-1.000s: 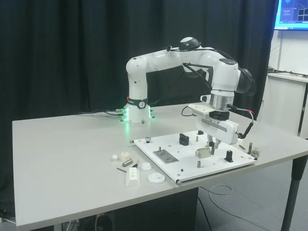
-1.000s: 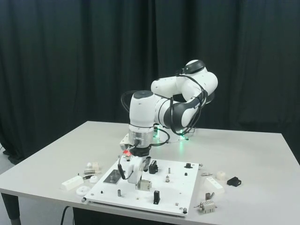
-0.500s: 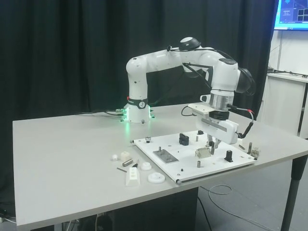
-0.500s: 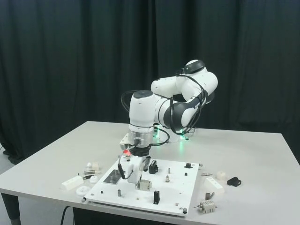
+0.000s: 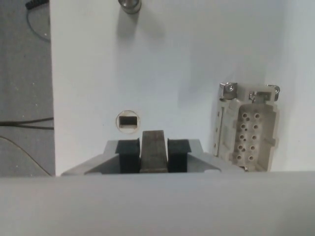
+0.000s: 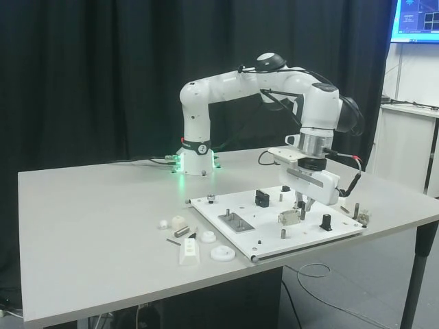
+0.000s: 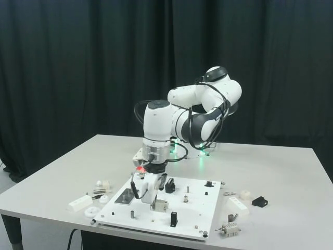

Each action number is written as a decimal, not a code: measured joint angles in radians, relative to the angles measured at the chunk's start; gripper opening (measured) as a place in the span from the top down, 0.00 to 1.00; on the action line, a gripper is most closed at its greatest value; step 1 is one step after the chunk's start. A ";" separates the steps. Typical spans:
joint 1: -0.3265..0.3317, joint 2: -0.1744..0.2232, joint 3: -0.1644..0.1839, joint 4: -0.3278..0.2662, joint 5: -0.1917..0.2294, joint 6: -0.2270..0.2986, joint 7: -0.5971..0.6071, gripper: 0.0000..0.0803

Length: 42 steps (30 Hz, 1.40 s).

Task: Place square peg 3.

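In the wrist view, my gripper (image 5: 153, 145) is shut on a grey square peg (image 5: 153, 156), which stands between the two black pads (image 5: 127, 153). The peg's tip hangs just above the white board (image 5: 172, 73), close beside a small rectangular hole (image 5: 127, 120) set in a round seat. From the first room view, the gripper (image 6: 300, 206) points straight down over the board's (image 6: 240, 204) right half. The second room view puts the gripper (image 7: 149, 200) low over the board (image 7: 200, 208), next to a grey multi-pin connector (image 7: 161, 205).
The multi-pin connector (image 5: 248, 132) sits on the board right beside the fingers. Short pegs, black clips and a grey metal block (image 6: 235, 221) also stand on the board. White gears and a white block (image 6: 188, 252) lie on the grey table (image 6: 89, 205) beside it.
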State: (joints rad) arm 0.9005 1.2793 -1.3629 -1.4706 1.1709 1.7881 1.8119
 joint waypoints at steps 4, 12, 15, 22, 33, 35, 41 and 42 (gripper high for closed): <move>0.000 0.000 -0.001 -0.001 0.000 0.000 -0.003 0.86; 0.000 0.000 -0.003 -0.002 0.000 0.000 -0.006 0.86; 0.000 0.000 -0.003 -0.002 0.000 0.000 -0.006 0.86; 0.000 0.000 -0.003 -0.003 0.000 0.000 -0.007 0.86; 0.000 0.000 -0.010 -0.012 -0.001 0.000 -0.018 0.86; 0.000 0.000 -0.015 -0.019 -0.005 0.001 -0.024 0.86; -0.001 0.000 -0.031 -0.049 -0.013 0.002 -0.064 0.86; -0.002 0.000 -0.035 -0.056 -0.014 0.002 -0.075 0.86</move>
State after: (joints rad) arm 0.8987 1.2796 -1.3975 -1.5269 1.1570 1.7898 1.7373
